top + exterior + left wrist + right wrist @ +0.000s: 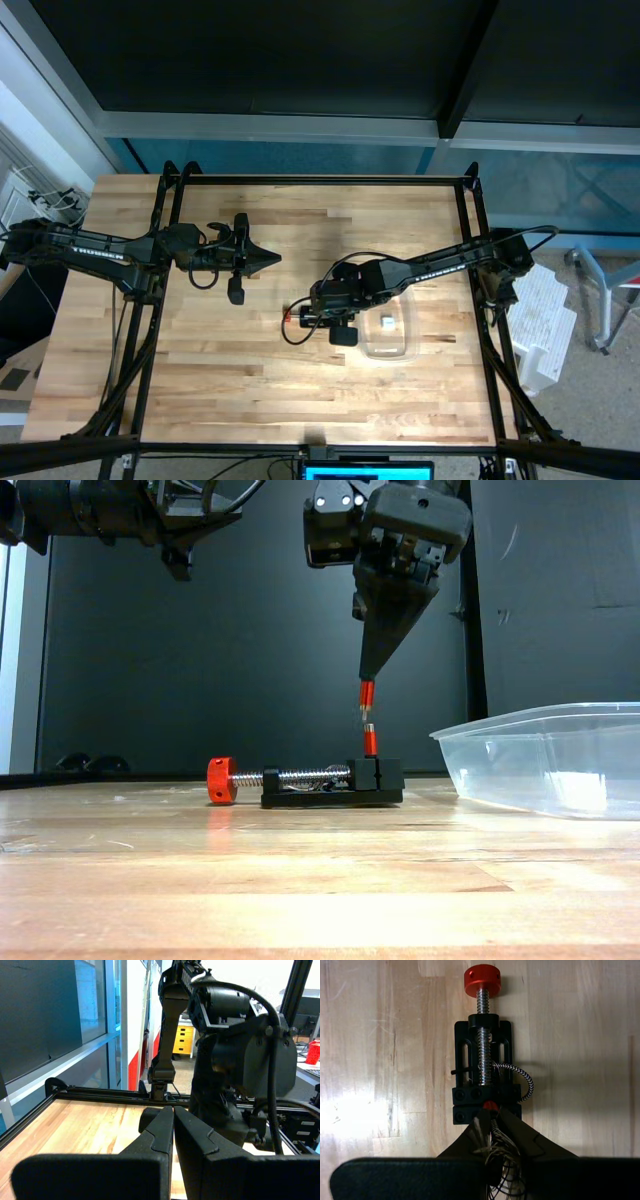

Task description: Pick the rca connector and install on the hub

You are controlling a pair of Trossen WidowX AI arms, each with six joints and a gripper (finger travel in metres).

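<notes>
Hub [330, 783] (one?) under right gripper [367, 678]; left [272, 258] aloft

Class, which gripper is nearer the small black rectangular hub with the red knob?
Right. The right gripper hangs above the hub, gripping the red-tipped rca connector; the left gripper hovers well off to the left.

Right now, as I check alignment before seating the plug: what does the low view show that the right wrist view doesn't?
Only low: the vertical gap between the connector, held in the shut right gripper, and the red stub on the hub; also the tray at right.
Only wrist: the braided cable looping beside the hub, and red sitting right at the fingertips, so sideways alignment looks close.
Both: hub, red knob, right gripper over the stub end.
The left gripper is parked shut, off to the left.
</notes>
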